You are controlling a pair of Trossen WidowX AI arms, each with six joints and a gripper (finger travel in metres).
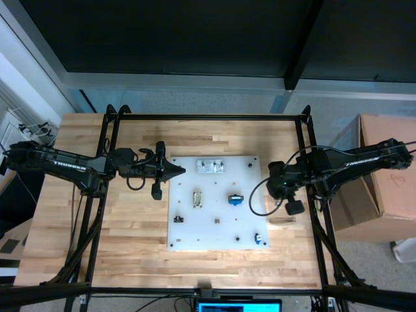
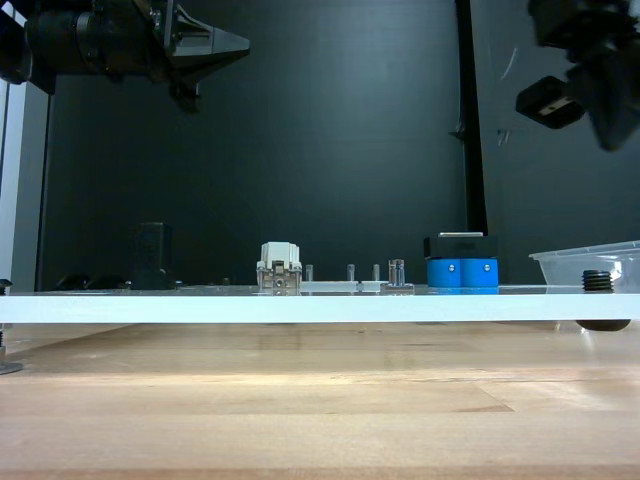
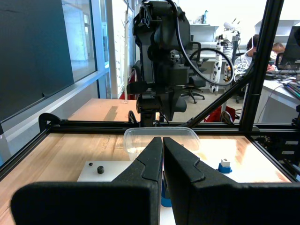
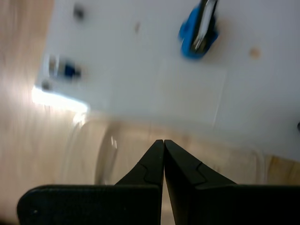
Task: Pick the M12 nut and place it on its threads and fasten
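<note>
The black ribbed stud (image 2: 598, 281) stands at the board's near right edge, its ribs bare with nothing on top. I cannot make out the silver nut in any view. The clear tray (image 1: 281, 221) lies on the wood just right of the white board (image 1: 214, 221), and I cannot tell what it holds. My right gripper (image 4: 163, 143) hangs shut and empty high above that tray (image 4: 93, 150), pointing down. My left gripper (image 3: 162, 140) is shut and empty too. It hovers level and high over the board's far left edge (image 1: 179, 171), pointing right.
A blue block (image 1: 234, 199) sits mid-board, with a grey connector (image 1: 197, 199) to its left and a silver fixture (image 1: 210, 167) at the far edge. A black post (image 3: 100, 169) marks the far right corner. A cardboard box (image 1: 387, 175) stands right of the table.
</note>
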